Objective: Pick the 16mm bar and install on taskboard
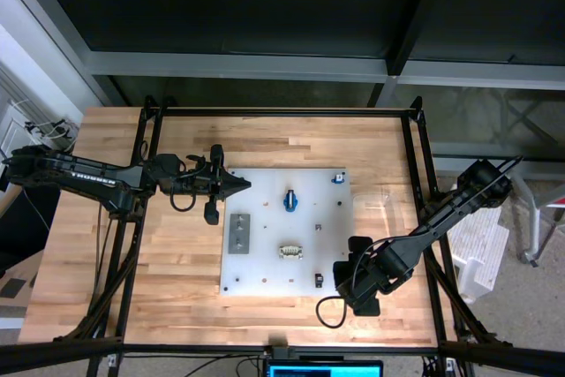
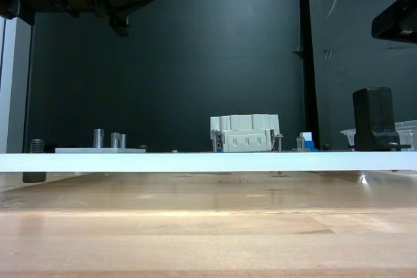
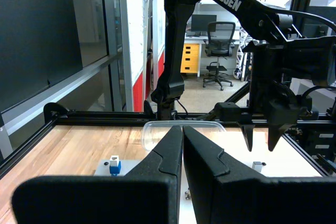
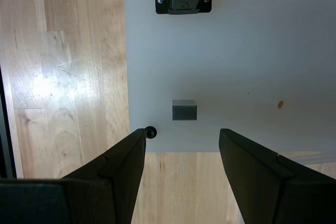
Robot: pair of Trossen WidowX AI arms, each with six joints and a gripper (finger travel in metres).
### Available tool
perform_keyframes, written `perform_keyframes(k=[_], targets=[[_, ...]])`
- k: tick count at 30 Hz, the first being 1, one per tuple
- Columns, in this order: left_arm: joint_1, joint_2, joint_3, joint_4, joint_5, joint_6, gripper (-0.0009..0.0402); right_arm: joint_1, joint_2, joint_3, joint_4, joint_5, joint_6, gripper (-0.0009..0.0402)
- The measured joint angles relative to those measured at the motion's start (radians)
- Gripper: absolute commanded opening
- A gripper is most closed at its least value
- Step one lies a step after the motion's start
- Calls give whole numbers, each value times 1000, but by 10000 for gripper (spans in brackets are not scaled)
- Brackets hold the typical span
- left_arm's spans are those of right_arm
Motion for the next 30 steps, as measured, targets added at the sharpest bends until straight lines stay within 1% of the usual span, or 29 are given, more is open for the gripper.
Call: perform_keyframes(k=[4,9,11,13,15,17,19,23,24,25,28,30], targets=[[0,0,0,0,0,0,0,-5,-28,0,-21,-5,-8,174],[0,0,0,0,0,0,0,-34,-95,-8,-6,2,-40,144],[0,0,0,0,0,0,0,-42,-122,-8,-5,30,-61,127],[0,0,0,0,0,0,0,-51,-152,-11,-4,68,-78,110],[0,0,0,0,0,0,0,-69,-181,-22,-6,101,-83,90],[0,0,0,0,0,0,0,-95,-212,-39,-4,125,-87,68],[0,0,0,0,0,0,0,-125,-251,-60,8,129,-108,46],[0,0,0,0,0,0,0,-184,-333,-107,58,130,-183,1],[0,0,0,0,0,0,0,-200,-349,-114,65,133,-202,-3],[0,0,0,0,0,0,0,-217,-365,-116,68,140,-221,2],[0,0,0,0,0,0,0,-263,-409,-120,83,179,-287,2],[0,0,0,0,0,0,0,-296,-435,-120,100,181,-340,-1]])
